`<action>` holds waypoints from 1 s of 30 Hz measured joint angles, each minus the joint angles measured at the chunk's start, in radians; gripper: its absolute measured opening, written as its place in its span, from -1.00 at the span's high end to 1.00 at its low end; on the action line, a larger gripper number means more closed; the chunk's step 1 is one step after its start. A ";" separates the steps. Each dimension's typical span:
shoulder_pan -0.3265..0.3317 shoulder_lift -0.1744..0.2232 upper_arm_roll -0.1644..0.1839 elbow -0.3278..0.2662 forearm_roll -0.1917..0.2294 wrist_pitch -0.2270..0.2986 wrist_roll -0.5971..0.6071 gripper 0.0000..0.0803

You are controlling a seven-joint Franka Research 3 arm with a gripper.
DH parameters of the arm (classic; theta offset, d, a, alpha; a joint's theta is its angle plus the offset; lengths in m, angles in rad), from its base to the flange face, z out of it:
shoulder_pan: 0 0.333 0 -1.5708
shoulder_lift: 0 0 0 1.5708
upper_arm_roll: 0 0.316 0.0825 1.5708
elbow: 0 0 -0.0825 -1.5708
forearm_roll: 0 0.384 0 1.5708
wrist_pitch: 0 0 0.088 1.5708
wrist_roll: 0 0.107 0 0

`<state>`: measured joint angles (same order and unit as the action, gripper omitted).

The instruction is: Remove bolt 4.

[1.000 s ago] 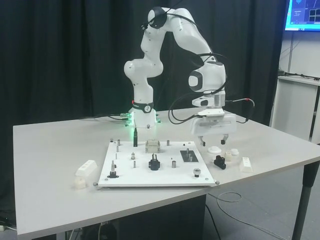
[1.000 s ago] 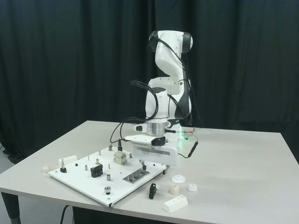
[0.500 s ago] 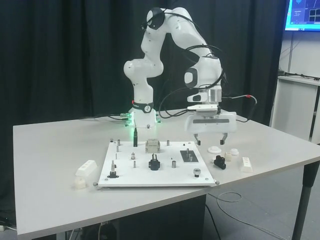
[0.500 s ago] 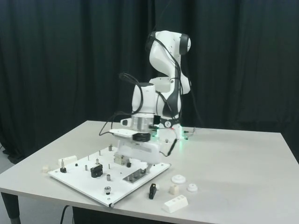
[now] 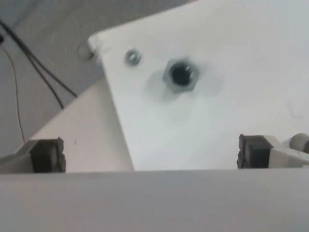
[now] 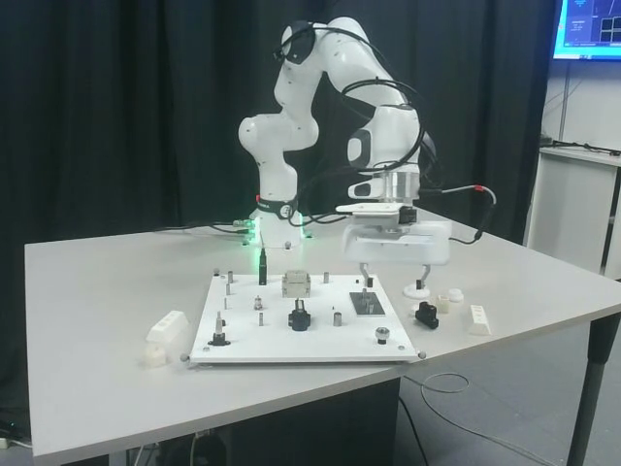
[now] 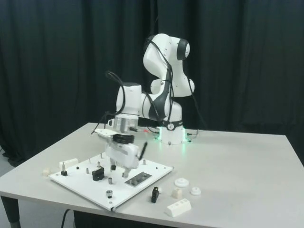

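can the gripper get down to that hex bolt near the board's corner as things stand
Probably yes. The gripper hangs open above the white board, and the hex bolt stands alone with only a small screw beside it, nothing over it.

Open air above white board (image 6: 291,335); upright pegs (image 6: 336,317) crowding its surface.

The end effector (image 6: 395,275) is swinging from the loose white parts toward nine o'clock, hovering over the white board (image 6: 291,335), fingers spread.
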<state>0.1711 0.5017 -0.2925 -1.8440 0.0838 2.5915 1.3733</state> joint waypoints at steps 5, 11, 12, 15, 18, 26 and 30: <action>-0.022 0.023 0.000 0.049 0.000 -0.048 0.080 -0.99; -0.042 0.042 0.000 0.088 0.000 -0.095 0.219 -0.99; -0.044 0.044 0.000 0.093 0.000 -0.103 0.250 -0.99; -0.047 0.049 0.000 0.102 0.000 -0.122 0.326 -0.99; -0.048 0.053 0.000 0.107 0.000 -0.132 0.378 -0.99; -0.047 0.069 0.009 0.118 0.000 -0.141 0.483 -0.99; -0.046 0.087 0.012 0.130 0.000 -0.139 0.523 -0.99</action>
<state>0.1247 0.5888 -0.2802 -1.7141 0.0839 2.4522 1.8966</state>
